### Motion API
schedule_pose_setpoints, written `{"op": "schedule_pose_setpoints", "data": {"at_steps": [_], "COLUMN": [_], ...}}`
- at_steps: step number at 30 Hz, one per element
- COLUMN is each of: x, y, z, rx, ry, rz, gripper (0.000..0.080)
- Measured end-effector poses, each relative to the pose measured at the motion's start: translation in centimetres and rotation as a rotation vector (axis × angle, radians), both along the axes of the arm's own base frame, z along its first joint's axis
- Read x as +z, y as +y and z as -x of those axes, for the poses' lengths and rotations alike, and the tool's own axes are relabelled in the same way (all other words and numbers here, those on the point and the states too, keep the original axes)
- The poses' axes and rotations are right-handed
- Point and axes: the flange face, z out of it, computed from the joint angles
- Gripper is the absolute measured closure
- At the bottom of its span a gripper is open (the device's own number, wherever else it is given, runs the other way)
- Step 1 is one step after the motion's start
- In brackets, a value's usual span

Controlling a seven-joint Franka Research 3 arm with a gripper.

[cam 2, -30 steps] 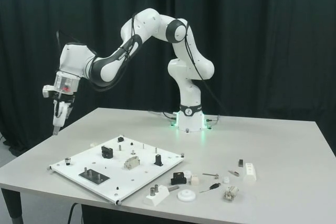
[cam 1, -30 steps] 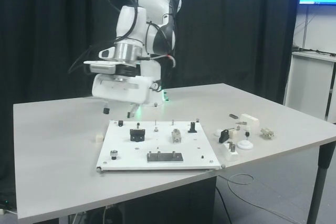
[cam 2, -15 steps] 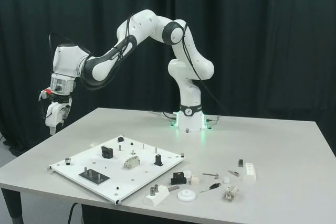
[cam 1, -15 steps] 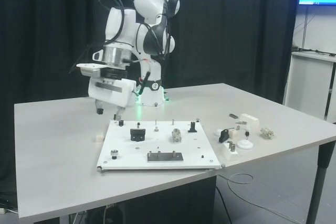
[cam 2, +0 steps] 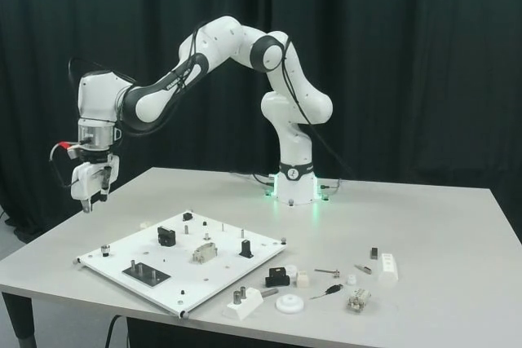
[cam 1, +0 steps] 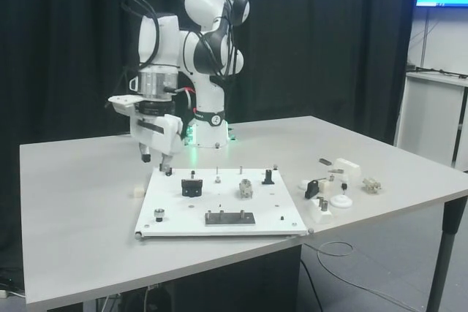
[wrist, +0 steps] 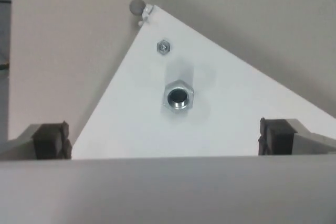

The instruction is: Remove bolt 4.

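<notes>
In the wrist view, a grey hex-headed bolt [wrist: 178,96] with a dark socket stands in the white board [wrist: 226,121], close to one corner. A small nut [wrist: 163,47] lies between it and the corner foot [wrist: 137,7]. My gripper [wrist: 163,138] is open, with one black finger pad [wrist: 51,140] off the board's edge and the other over the board. From the room, the gripper [cam 1: 155,160] [cam 2: 91,200] hangs well above the board's left end [cam 1: 150,202]. The bolt [cam 1: 157,215] [cam 2: 104,250] stands below it, untouched.
The board [cam 2: 220,270] also carries black blocks [cam 1: 191,188], a grey plate with pegs [cam 1: 229,218] and thin studs. A small white block [cam 1: 137,191] lies just left of the board. Loose white and black parts [cam 1: 336,184] [cam 2: 326,279] are scattered on the table's right side.
The wrist has turned about its axis and the forearm has swung left. The gripper has come lower over the board's left end, still open and holding nothing.
</notes>
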Motion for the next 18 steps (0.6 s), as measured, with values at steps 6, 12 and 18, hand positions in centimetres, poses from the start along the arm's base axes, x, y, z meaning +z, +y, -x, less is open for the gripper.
{"op": "schedule_pose_setpoints", "data": {"at_steps": [6, 12, 18], "x": [-0.8, -1.5, -2.5], "y": [-0.1, -0.4, -0.6], "z": [-0.7, -1.5, -2.1], "rx": [0.011, 0.024, 0.036], "ry": [0.036, 0.066, 0.09], "rz": [-0.012, -0.013, -0.013], "gripper": [0.0003, 0.0003, 0.0003]}}
